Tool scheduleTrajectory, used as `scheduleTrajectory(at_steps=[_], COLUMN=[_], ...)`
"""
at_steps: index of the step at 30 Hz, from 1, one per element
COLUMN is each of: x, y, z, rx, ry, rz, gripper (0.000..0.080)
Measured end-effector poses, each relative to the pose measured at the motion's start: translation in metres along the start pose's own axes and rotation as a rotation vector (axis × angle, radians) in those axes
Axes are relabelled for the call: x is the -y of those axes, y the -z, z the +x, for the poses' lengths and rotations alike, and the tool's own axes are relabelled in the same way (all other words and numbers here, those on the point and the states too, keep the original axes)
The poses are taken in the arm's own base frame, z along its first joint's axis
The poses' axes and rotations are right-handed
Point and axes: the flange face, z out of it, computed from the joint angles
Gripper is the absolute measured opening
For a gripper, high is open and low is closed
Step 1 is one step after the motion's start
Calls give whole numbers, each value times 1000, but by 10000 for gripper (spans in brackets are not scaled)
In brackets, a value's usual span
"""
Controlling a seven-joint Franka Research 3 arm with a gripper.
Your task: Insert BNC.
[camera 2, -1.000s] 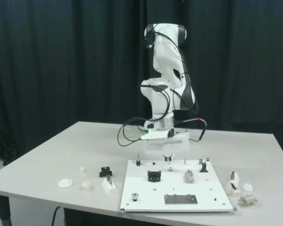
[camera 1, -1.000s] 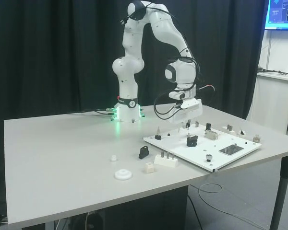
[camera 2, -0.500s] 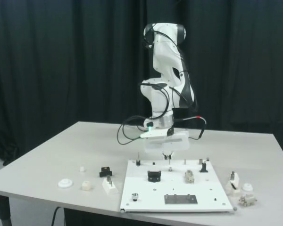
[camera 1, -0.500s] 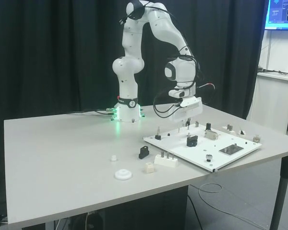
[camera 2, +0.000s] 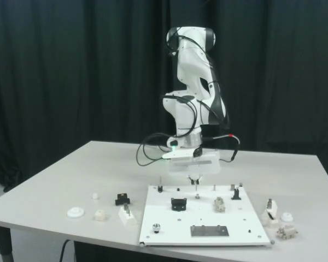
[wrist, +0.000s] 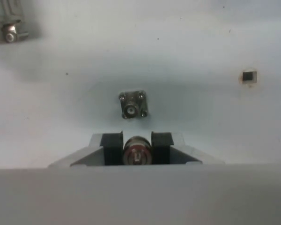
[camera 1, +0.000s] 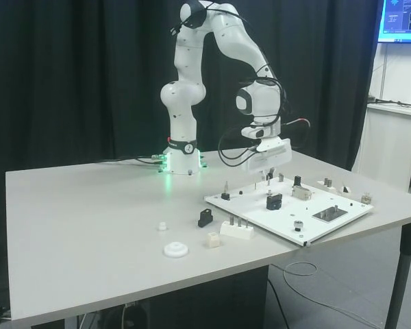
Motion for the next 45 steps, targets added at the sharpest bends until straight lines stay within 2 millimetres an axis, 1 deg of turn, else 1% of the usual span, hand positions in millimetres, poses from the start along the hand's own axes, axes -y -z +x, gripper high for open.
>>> scheduleTrajectory(at_steps=[9,15,29,45], x=[2,5,11,11], y=[-2,-7,-21,-24], z=[1,0,-11,-14], rx=[-19,-40,-46,-49], ry=[-22,-15,18,39], rz=[9,13,-7,-18], gripper=[123,123,123,122])
